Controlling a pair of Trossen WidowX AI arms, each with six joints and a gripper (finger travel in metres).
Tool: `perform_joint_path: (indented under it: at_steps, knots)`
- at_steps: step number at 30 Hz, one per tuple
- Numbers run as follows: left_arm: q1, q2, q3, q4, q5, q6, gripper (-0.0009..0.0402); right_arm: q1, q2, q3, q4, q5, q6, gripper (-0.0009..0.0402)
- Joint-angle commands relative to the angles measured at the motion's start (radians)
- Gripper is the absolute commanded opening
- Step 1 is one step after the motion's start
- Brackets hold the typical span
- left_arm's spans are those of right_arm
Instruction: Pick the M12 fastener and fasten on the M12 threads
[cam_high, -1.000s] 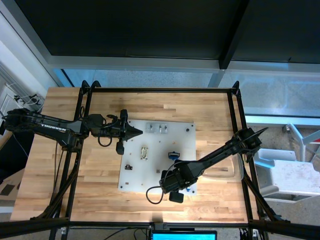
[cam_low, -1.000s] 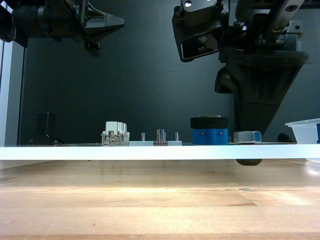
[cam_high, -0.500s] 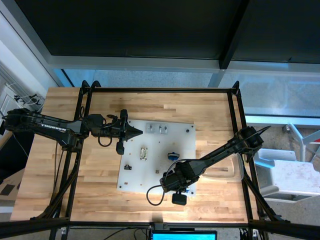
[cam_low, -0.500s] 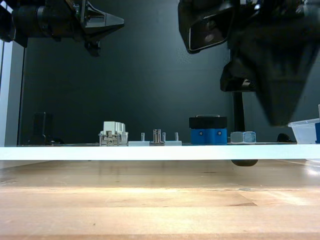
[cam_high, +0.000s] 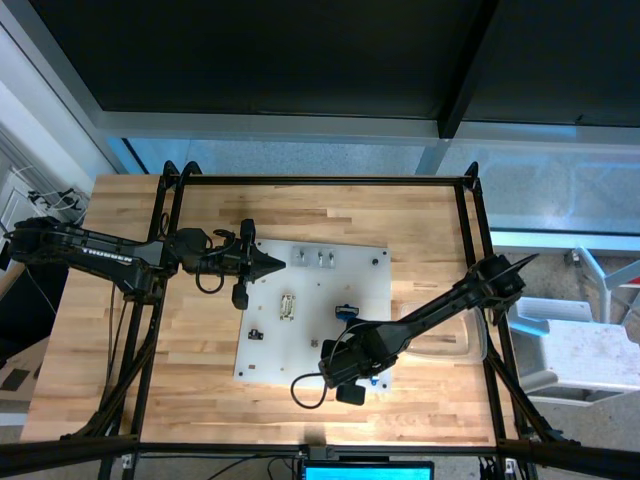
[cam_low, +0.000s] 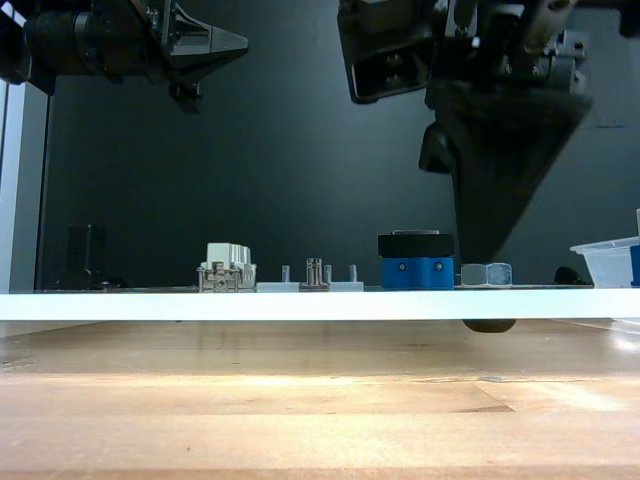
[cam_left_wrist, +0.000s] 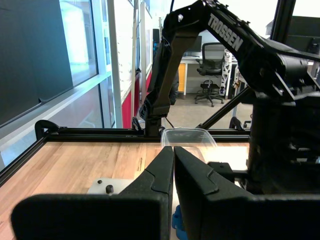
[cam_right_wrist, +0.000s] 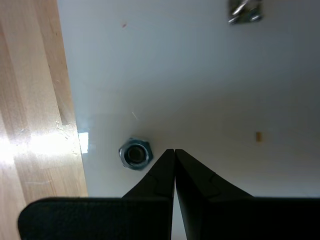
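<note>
One silver nut (cam_right_wrist: 135, 153) lies beside the clenched, empty right hand (cam_right_wrist: 174, 150); stud unseen. Left hand (cam_low: 245, 42), clenched, hovers upper left.

**Board, nut and two arms: where each stands**

A board (cam_high: 275, 350) lies mid-worktop (cam_high: 140, 340), and a tray (cam_high: 472, 345) rests on the worktop just beside the board's right edge. On the board, a connector (cam_high: 289, 305) sits left of centre and a block (cam_high: 346, 313) right of centre. Seen from the low view, a post (cam_low: 316, 272) stands between them. The nut (cam_right_wrist: 135, 153) sits by the near right edge, nearer than the block and to its right; whether it is on its stud cannot be told. The right end effector (cam_low: 485, 250) points down over that edge, tips just beside the nut — not around it. The left end effector (cam_high: 278, 264) hangs high over the board's far left corner.
</note>
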Motion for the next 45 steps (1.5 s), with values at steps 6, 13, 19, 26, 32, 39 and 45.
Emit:
perform_joint_path:
  at_steps: [6,13,19,26,32,39,45]
  knots:
    - [0.000,0.000,0.000,0.000,0.000,0.000,0.0000,0.000,-0.002,0.000,-0.005,-0.122,-0.001,0.0000]
    - [0.000,0.000,0.000,0.000,0.000,0.000,0.0000,0.000,-0.026,0.000,-0.055,-0.215,-0.003,0.0000]
    - [0.000,0.000,0.000,0.000,0.000,0.000,0.0000,0.000,-0.026,0.000,-0.054,-0.116,0.005,0.0000]
    - [0.000,0.000,0.000,0.000,0.000,0.000,0.0000,0.000,-0.018,0.000,-0.022,-0.031,0.009,0.0000]
    - [0.000,0.000,0.000,0.000,0.000,0.000,0.0000,0.000,0.003,0.000,0.010,-0.033,0.010,0.0000]
    - [0.000,0.000,0.000,0.000,0.000,0.000,0.0000,-0.001,-0.014,0.000,-0.014,-0.183,-0.010,0.0000]
    - [0.000,0.000,0.000,0.000,0.000,0.000,0.0000,0.000,-0.031,0.000,-0.053,-0.197,-0.011,0.0000]
